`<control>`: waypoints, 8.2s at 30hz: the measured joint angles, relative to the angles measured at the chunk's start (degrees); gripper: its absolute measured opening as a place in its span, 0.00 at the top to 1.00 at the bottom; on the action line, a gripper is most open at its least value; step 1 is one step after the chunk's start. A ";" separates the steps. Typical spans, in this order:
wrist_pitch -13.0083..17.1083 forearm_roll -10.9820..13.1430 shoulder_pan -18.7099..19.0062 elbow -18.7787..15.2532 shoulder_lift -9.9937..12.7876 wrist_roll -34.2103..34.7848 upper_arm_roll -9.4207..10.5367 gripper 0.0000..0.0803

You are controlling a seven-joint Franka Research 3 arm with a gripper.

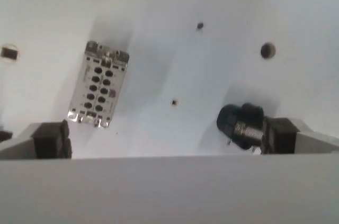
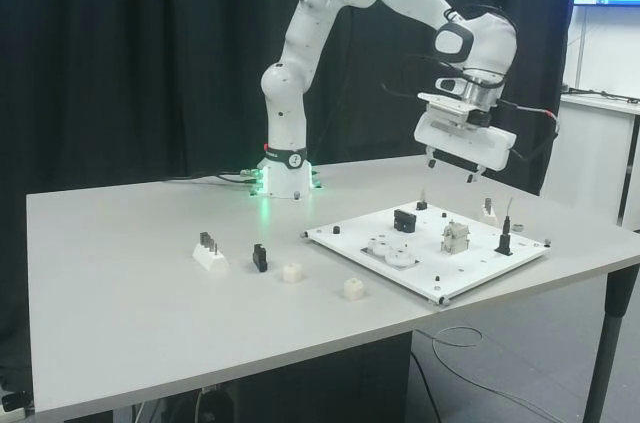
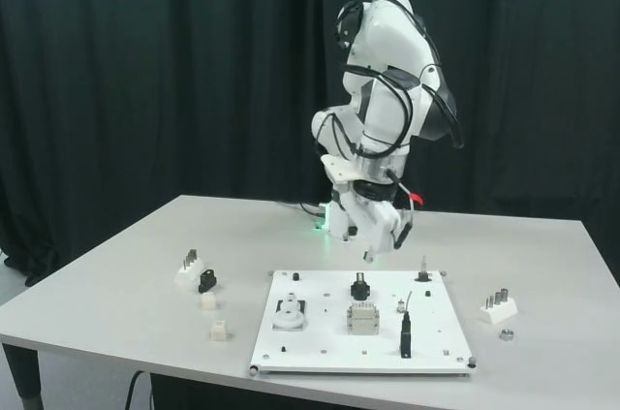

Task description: Pick D-SUB.

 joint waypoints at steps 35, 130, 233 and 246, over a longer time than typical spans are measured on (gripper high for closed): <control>0.36 -8.80 -13.82 0.44 -6.90 -37.37 1.93 0.00; 30.46 -1.51 -44.87 -27.34 -10.32 -90.18 6.07 0.00; 33.74 19.44 -47.32 -23.71 3.68 -108.99 7.09 0.81; 33.60 19.39 -46.50 -23.05 2.82 -109.04 6.92 0.81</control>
